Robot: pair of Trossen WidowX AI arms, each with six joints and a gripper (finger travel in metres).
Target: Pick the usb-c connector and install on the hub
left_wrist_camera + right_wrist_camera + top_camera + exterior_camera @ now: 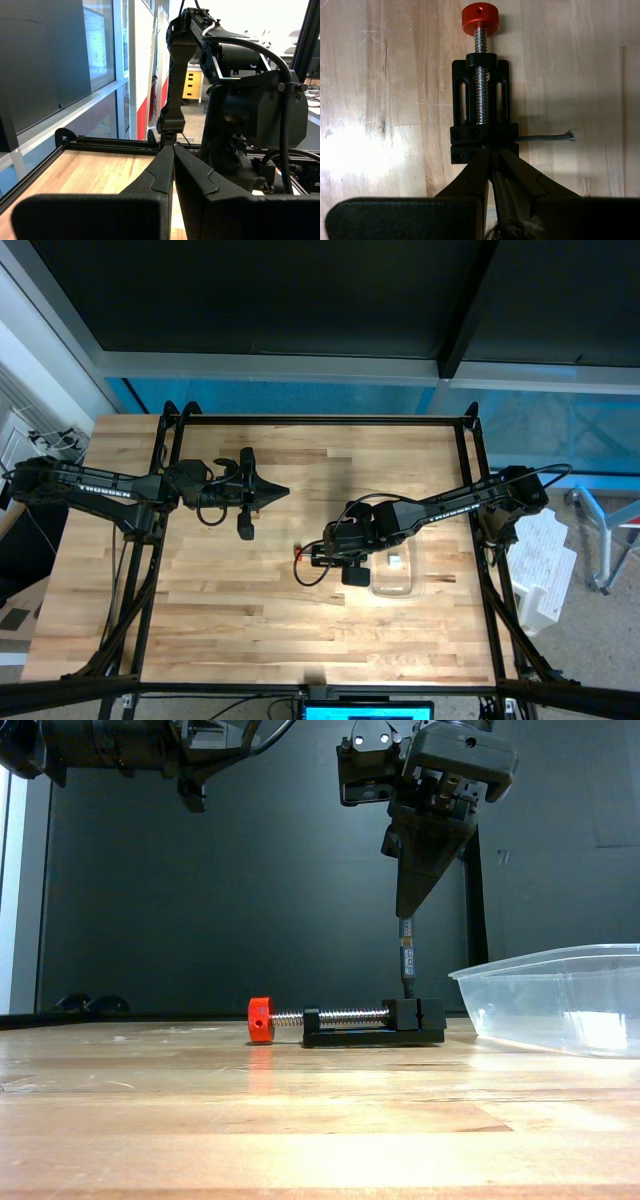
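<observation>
- Your right gripper hangs directly above the right end of the hub, with its fingers pinched on the usb-c connector.
- The connector stands upright, its lower tip at the block's top, at the end away from the red-orange knob.
- The hub lies on the wooden table, just left of the clear plastic tray.
- Your left gripper is raised over the far left of the table, fingers pressed together.

There are two arms, one left gripper raised well apart from the one hub, one right gripper just above it, one usb-c connector, one red knob, one clear tray and one pale piece.
</observation>
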